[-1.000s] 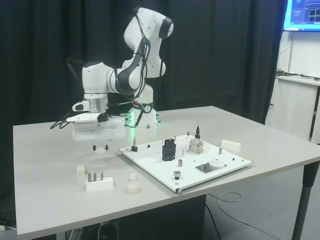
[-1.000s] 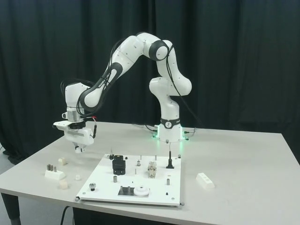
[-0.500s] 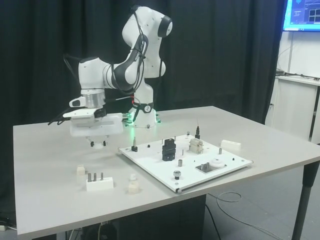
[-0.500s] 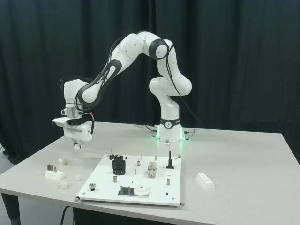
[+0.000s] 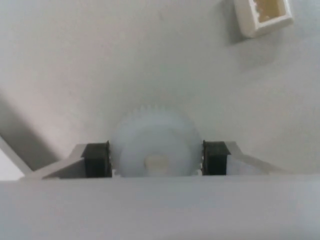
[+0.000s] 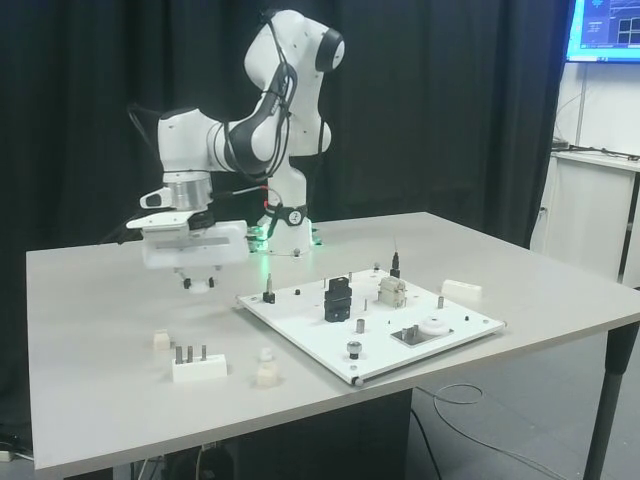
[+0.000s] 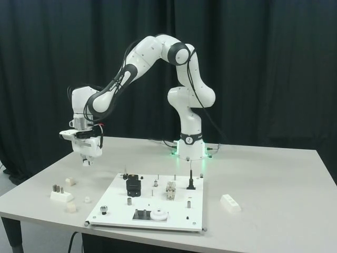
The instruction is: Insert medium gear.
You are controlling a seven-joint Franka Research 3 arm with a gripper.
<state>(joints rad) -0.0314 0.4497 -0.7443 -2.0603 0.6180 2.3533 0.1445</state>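
A white toothed medium gear [image 5: 156, 150] sits between my two black fingertips [image 5: 97, 159], and my gripper [image 5: 156, 160] is shut on its sides. In the first room view the gripper [image 6: 198, 283] hangs well above the grey table, left of the white assembly board [image 6: 300, 315]. The second room view shows the gripper [image 7: 87, 162] up in the air beyond the board's [image 7: 116, 203] far left corner. Neither room view shows the gear itself clearly. Another white gear [image 6: 433, 325] lies on the board near its right end.
On the table left of the board stand a white block with pegs [image 6: 198, 366], a small white piece [image 6: 161, 339] and a white stepped part [image 6: 265, 370]. A white box [image 6: 461, 290] lies right of the board. Black and grey posts rise from the board.
The arm has lifted the gripper higher above the table, still shut on the gear, and shifted it slightly away from the board.
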